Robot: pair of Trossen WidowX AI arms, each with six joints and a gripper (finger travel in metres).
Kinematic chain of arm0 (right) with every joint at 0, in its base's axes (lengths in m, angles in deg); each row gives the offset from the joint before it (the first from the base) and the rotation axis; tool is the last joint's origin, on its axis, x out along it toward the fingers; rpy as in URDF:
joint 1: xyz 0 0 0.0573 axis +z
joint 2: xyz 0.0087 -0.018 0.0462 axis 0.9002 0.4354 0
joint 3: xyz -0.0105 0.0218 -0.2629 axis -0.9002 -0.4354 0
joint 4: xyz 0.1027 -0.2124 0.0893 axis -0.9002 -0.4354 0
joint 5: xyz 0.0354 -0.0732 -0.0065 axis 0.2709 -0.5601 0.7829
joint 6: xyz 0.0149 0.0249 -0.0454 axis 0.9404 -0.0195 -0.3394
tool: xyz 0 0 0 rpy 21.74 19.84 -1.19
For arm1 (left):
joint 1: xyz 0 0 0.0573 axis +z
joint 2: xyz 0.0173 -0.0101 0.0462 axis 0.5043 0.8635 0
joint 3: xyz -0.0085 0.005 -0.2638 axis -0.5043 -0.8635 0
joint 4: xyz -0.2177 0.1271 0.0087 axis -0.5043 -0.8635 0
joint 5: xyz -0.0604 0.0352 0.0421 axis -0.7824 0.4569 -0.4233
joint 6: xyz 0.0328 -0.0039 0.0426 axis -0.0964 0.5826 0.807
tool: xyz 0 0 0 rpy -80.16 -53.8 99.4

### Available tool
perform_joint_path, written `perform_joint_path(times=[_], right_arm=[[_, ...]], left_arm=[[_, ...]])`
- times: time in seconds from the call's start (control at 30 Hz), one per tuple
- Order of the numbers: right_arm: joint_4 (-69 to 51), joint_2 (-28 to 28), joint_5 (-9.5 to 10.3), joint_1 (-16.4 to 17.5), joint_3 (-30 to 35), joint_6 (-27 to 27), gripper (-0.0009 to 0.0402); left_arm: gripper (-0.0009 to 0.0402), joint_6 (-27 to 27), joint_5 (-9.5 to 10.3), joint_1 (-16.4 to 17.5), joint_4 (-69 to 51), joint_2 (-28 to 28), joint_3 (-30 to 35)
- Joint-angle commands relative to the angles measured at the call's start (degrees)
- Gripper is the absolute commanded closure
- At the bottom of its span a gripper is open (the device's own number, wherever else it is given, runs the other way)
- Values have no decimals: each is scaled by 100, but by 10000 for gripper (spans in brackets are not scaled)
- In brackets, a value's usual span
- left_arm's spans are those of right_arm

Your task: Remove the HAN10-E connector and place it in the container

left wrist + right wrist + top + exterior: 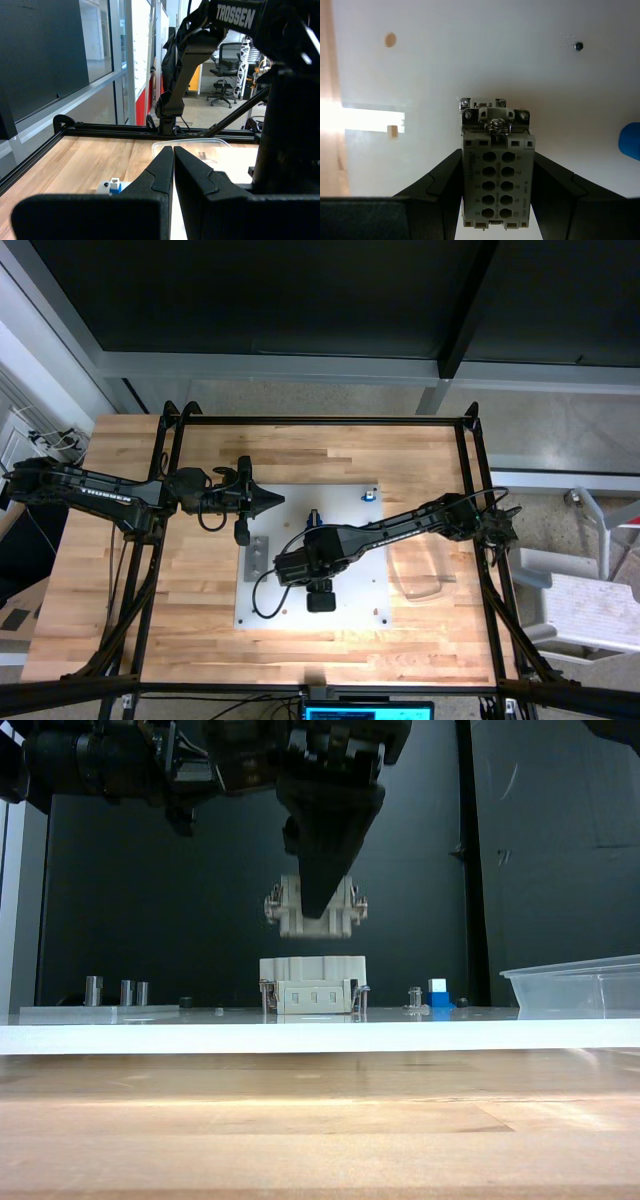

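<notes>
"TROSSEN" on right arm and left arm.

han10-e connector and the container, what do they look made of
HAN10-E connector: looks like matte beige-grey moulded plastic, with shiny metal screws. Container: probably clear glossy plastic, see-through. Right gripper holds the connector above the board; left gripper shut, over the board's far left.
</notes>
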State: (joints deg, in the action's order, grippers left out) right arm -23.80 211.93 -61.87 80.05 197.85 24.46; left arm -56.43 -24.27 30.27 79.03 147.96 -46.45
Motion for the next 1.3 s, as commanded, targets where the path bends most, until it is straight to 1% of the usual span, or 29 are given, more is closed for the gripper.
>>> perform_joint_path(times=[0.03, 0.3, 0.43, 0.67, 1.03, 1.3], right_arm=[[-4, -17, 2, 2, 2, 9, 332], [-31, -197, 0, 15, -20, -52, 326], [131, -437, 2, 24, -295, -57, 326], [470, -1137, 0, 35, -1187, -59, 326], [1005, -2441, 0, 70, -2949, 15, 326], [1176, -3185, 0, 98, -3906, 79, 326]], left_arm=[[393, 0, 0, 0, 4, 2, 2], [393, 0, 0, 0, 2, 0, 2], [393, 0, 0, 2, 2, 0, 2], [393, 0, 0, 2, 2, 0, 2], [393, 0, 0, 2, 2, 0, 2], [393, 0, 0, 0, 2, 0, 2]])
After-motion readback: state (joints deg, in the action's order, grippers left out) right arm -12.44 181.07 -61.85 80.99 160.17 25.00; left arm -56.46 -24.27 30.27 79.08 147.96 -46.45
